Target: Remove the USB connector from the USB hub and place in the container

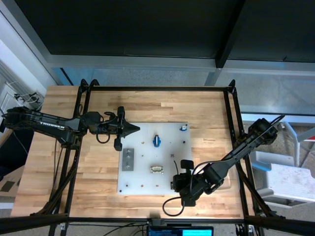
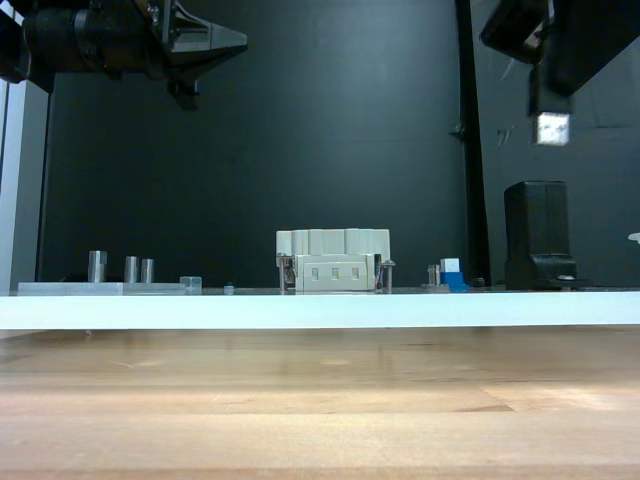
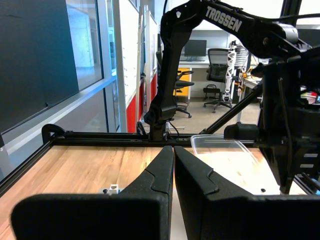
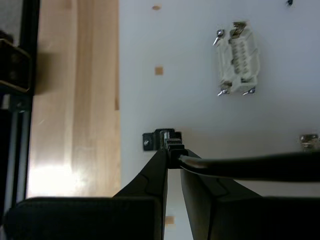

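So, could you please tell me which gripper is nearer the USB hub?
Right. The right gripper is at the hub, shut on the connector; the left gripper hovers over the board's far-left corner.

right gripper [image 4: 172, 152] low over the board [image 4: 250, 115], USB connector [image 4: 174, 146] pinched between its fingertips, USB hub [image 4: 159, 139] touching just past them, left gripper [image 3: 173, 150] up high over the board's far-left corner, container [image 3: 220, 144] way off beyond its tips

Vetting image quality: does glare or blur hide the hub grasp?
Right wrist view: no; glare only on table, right gripper shut on USB connector at USB hub clear. Left wrist view: left gripper, shut over board edge, dark against bright room.
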Controlling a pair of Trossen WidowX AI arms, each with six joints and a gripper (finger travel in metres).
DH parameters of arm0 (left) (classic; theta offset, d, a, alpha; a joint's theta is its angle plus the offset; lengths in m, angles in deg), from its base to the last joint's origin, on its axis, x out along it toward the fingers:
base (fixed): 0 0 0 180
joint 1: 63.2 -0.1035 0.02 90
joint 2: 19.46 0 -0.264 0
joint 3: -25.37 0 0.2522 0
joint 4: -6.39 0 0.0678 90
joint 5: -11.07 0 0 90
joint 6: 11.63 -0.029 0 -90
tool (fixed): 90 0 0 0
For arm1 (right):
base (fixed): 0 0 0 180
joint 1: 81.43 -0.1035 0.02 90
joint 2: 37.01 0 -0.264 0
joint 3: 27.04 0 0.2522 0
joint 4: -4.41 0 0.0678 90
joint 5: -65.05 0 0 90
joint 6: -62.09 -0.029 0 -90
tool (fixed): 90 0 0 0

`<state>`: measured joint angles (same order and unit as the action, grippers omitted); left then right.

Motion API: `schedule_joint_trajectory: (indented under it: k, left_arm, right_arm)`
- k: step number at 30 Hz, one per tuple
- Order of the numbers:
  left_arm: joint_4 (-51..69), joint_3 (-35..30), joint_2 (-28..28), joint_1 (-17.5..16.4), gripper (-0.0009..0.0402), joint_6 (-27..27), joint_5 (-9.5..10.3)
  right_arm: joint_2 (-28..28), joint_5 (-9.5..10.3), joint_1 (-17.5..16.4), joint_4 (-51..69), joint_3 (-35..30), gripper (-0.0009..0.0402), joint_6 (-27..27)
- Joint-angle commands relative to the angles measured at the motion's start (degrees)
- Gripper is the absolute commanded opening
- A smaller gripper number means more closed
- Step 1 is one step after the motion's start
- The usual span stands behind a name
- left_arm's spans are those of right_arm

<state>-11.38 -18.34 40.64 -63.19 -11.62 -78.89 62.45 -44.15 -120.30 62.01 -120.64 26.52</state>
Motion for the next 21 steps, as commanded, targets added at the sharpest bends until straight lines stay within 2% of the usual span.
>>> schedule_joint_trajectory:
  k: [1, 11, 21]
  left_arm:
    - [0.0, 0.0, 0.0, 0.0, 0.0001, 0.0, 0.00]
    - [0.0, 0.0, 0.0, 0.0, 0.0001, 0.0, 0.00]
    - [0.0, 0.0, 0.0, 0.0, 0.0001, 0.0, 0.00]
  right_arm:
    - [-1.9, 1.07, -0.6, 0.6, 1.1, 0.0000, -0.3]
    - [-8.3, 0.79, -4.3, 7.1, 3.4, 0.0000, -5.4]
    - [-16.4, 0.79, -8.6, 8.5, 10.5, 0.0000, -9.8]
